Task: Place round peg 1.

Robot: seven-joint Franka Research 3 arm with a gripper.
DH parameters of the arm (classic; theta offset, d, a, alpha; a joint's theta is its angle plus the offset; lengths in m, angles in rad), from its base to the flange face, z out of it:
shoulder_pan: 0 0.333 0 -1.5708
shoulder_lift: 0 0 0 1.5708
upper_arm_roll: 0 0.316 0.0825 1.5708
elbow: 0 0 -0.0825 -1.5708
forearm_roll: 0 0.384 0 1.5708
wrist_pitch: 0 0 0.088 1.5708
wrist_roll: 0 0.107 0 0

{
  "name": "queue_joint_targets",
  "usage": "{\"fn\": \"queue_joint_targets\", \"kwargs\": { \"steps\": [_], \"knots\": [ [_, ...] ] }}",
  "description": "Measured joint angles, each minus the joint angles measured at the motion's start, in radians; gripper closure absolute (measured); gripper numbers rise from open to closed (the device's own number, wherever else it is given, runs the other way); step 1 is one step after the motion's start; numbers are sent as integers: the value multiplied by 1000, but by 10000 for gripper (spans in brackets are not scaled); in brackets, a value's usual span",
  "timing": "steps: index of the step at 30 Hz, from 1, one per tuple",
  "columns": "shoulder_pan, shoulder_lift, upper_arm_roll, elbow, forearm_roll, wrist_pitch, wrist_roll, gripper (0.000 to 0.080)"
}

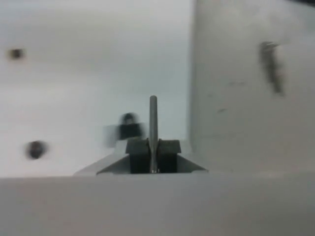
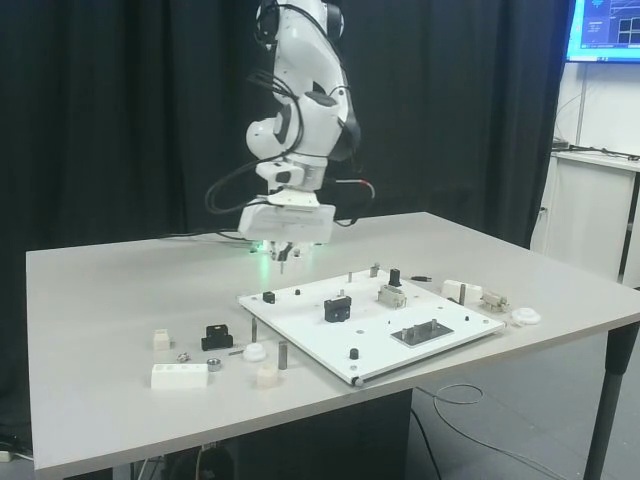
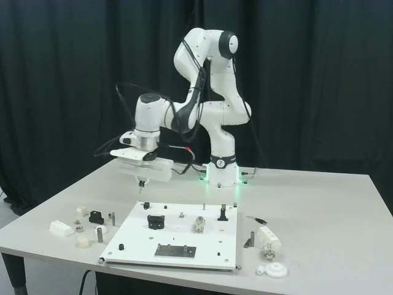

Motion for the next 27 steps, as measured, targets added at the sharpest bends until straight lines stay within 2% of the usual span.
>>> {"fn": "queue_joint_targets", "kwargs": {
  "steps": [14, 21, 27],
  "knots": [
    [-121, 112, -5, 53, 12, 94, -103, 767],
    [-154, 164, -5, 62, 46, 138, -156, 767],
    [-168, 194, -5, 71, 75, 161, -183, 767]
  ]
}}
